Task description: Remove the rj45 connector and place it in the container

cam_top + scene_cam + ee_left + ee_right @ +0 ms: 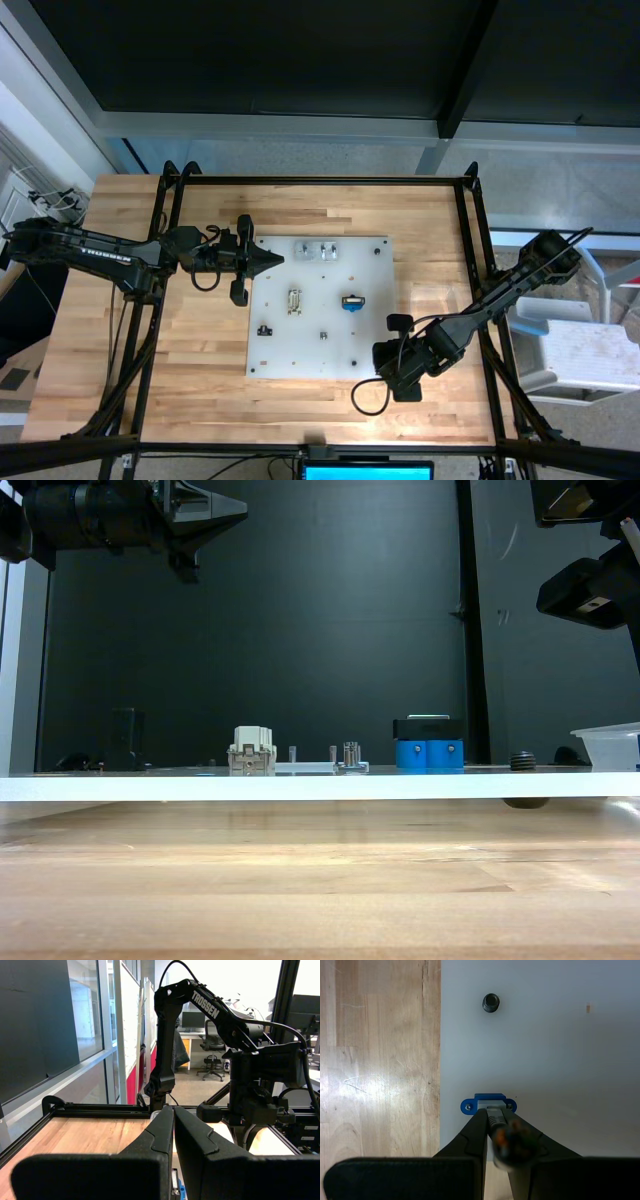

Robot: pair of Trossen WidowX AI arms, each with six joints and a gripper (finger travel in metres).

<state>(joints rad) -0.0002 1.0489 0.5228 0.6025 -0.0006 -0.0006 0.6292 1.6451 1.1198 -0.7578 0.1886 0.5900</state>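
Over on the left, the left gripper (pixel 270 258) hangs above the far left edge of the white board (pixel 300 350), its jaws closed to a thin slit with nothing between them. From its camera, white capitals on the right arm (pixel 200 1005) read TROSSEN (the only writing I can make out). Moving right, the right gripper (pixel 496 1111) points down at the board's edge, jaws pinched on the rj45 connector (pixel 494 1117). The plug sits right at the mouth of the small blue socket block (pixel 488 1105); whether it is latched in I can't tell. It should be light and stiff but slick and fiddly, best held by its flat sides rather than the blurry coloured tail. The container (pixel 606 738) waits farthest right, on board or bare bench I can't tell.
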